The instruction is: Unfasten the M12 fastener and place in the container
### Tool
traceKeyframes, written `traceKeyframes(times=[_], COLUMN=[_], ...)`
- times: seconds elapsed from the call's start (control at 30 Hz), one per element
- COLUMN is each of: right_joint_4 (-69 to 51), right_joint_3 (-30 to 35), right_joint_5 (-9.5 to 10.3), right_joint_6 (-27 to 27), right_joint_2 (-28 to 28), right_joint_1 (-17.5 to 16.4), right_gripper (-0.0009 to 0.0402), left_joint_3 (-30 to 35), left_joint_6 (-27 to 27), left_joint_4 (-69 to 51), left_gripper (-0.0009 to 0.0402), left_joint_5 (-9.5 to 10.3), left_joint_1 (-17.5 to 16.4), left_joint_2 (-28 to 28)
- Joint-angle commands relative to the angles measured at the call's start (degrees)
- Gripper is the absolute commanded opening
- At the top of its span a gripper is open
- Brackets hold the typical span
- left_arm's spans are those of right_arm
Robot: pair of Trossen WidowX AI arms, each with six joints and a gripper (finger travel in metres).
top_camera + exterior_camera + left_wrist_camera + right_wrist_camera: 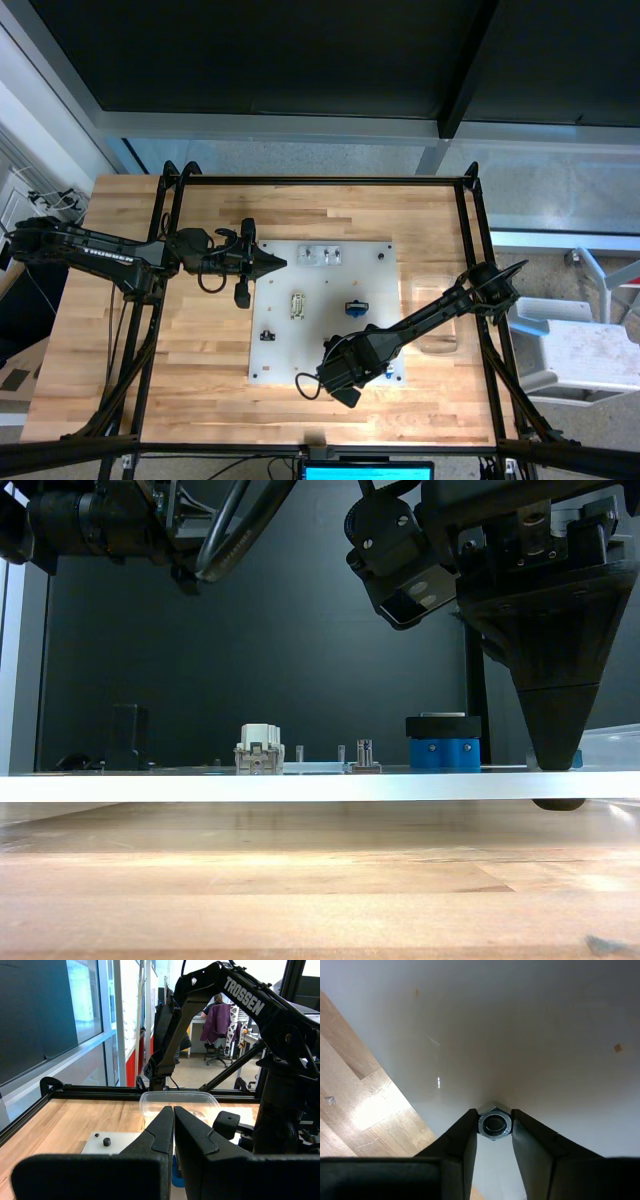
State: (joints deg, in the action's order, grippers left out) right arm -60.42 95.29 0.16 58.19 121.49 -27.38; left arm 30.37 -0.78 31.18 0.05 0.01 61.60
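The small silver M12 nut [494,1124] sits on its stud, whose dark end shows through the nut's hole, on the white board [545,1035]. My right gripper [494,1121] points straight down and is shut on the nut, one finger against each side. In the low view this gripper [557,762] touches the board's near right edge and hides the nut. The clear container [438,316] lies right of the board and I see no nut in it. My left gripper [272,263] hovers shut at the board's far left edge.
On the white board [320,330] stand a blue block [356,308], a white connector [297,305], a silver post [364,754] and a black post [381,254]. The black frame rails [470,230] border the table. The right arm [440,310] crosses the container's near side.
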Motion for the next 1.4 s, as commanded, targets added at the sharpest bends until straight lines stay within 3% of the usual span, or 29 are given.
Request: traceKeyframes(times=[0.03,0.37,0.93,1.4], right_joint_4=[0.52,0.59,0.55,0.63], right_joint_3=[-0.02,-0.02,-0.02,-0.02], right_joint_5=[-0.13,-0.11,-0.59,-0.59], right_joint_6=[-0.24,-10.78,-66.20,-94.29], right_joint_2=[0.04,0.04,0.00,0.00], right_joint_1=[0.00,0.00,0.04,0.13], right_gripper=[0.0057,0.0014,0.0009,0.0009], left_joint_3=[0.00,0.00,0.00,0.00], left_joint_6=[0.02,0.02,0.02,0.02], left_joint_4=[0.00,0.00,0.00,0.00], left_gripper=[0.0000,0.0000,0.0000,0.0000], left_joint_5=[0.00,0.00,-0.02,0.00], left_joint_1=[0.00,-0.02,0.00,0.00], left_joint_2=[0.00,0.00,0.00,0.00])
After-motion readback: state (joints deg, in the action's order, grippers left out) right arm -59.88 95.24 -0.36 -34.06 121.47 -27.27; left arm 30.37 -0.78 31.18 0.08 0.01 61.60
